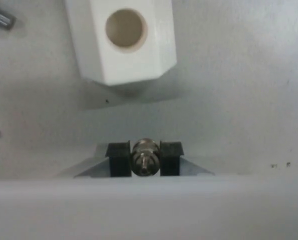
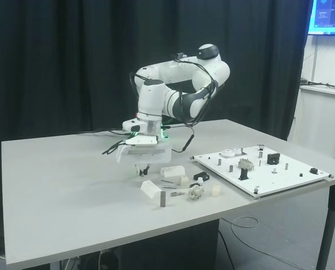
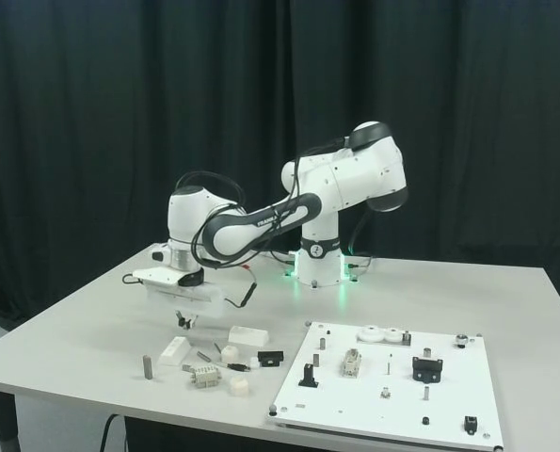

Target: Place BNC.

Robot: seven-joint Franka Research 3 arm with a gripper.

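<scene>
While the white arm (image 3: 261,221) reached out low over the grey table (image 2: 60,185), its gripper (image 1: 144,158) held the BNC connector (image 1: 143,156) pinched between two black fingertips (image 1: 118,157), clear of the surface. The fingers were closed on the metal part from both sides, its pin end pointing down, probably so it could be lowered straight onto a seat. Seen from the wrist, a white block (image 1: 122,37) with a round hole lay on the table just ahead of the gripper. Loose small parts (image 3: 214,367) lay scattered toward the table's front edge, below and beside the gripper. A white assembly board (image 3: 388,381) with mounted fittings sat well apart, toward the front corner of the table, likely the connector's destination. The tabletop was plain matte grey. Black curtains (image 3: 91,122) closed off the room behind, and green light (image 3: 289,273) glowed at the arm's base.
</scene>
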